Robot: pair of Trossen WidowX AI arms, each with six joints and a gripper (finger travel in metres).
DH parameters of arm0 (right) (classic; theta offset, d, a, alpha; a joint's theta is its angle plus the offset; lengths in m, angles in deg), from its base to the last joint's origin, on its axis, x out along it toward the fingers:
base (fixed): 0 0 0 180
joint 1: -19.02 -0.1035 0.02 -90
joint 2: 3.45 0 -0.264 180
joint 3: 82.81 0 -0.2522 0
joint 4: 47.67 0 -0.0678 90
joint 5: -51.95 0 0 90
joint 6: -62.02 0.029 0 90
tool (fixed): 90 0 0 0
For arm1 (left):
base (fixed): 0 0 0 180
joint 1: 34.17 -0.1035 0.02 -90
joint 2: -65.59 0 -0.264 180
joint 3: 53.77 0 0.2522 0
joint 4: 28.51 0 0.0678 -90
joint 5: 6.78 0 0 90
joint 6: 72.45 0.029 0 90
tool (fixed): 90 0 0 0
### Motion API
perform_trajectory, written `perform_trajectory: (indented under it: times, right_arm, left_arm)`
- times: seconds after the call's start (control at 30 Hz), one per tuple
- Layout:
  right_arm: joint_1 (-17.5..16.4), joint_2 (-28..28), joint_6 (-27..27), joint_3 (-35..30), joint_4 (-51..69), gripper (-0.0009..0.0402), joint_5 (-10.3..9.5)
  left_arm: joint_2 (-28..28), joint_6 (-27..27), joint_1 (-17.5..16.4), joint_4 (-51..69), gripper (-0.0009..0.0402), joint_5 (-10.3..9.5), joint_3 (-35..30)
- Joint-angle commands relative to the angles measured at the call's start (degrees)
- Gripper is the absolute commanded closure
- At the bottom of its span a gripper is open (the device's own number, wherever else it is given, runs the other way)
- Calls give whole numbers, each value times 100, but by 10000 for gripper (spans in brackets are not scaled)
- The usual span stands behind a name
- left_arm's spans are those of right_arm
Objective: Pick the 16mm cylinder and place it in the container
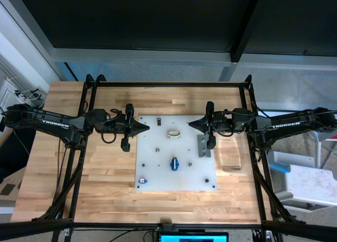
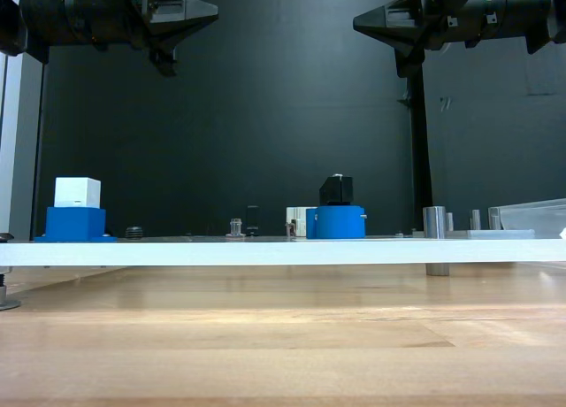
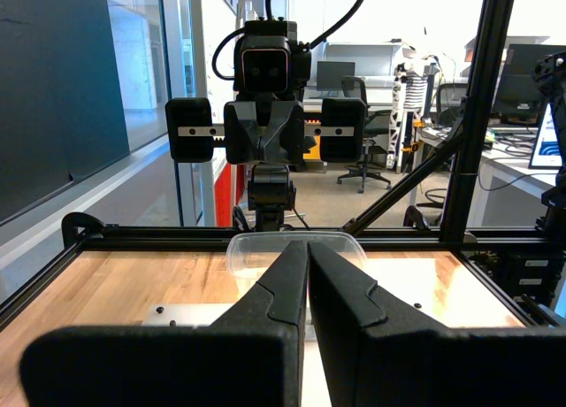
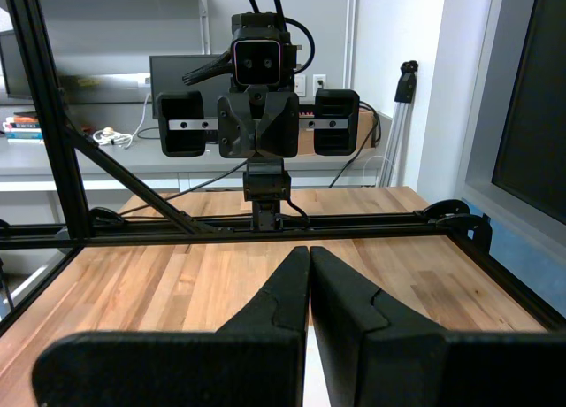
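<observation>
Both arms hang high and empty; the cylinder stands unpicked on the board.

The left gripper (image 1: 147, 127) and right gripper (image 1: 190, 123) hover over the white board (image 1: 158, 173), near its left and right edges, each with fingers pressed together on nothing. Three upright metal pegs stand toward the board's right edge. The thickest is likely the 16mm cylinder (image 2: 433, 223), and slimmer ones just beside it invite a wrong pick. One container (image 1: 230, 158) lies on the worktop off that edge, probably light enough to be nudged.
</observation>
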State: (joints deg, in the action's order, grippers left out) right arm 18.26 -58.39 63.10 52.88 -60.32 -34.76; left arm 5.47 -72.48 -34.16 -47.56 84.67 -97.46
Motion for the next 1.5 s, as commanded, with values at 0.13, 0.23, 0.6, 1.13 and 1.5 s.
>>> perform_trajectory:
  times: [0.13, 0.23, 0.6, 1.13, 1.5]
  right_arm:
    - [-2, -2, 15, -2, -2, 393, -2]
    - [-2, -2, 17, -2, -2, 393, -2]
    - [-2, -2, 470, -190, 389, 393, -2]
    - [-17, -881, 929, -2865, 5886, 393, -35]
    - [-52, -2188, 1060, -4492, 8478, 393, -92]
  left_arm:
    - [0, -2, 0, -2, 393, 0, -2]
    - [0, 0, 0, -2, 393, 0, -2]
    - [2, 0, 0, -2, 393, 0, -2]
    - [0, 0, 0, 0, 393, 0, -2]
    - [2, 0, 0, -2, 393, 0, -2]
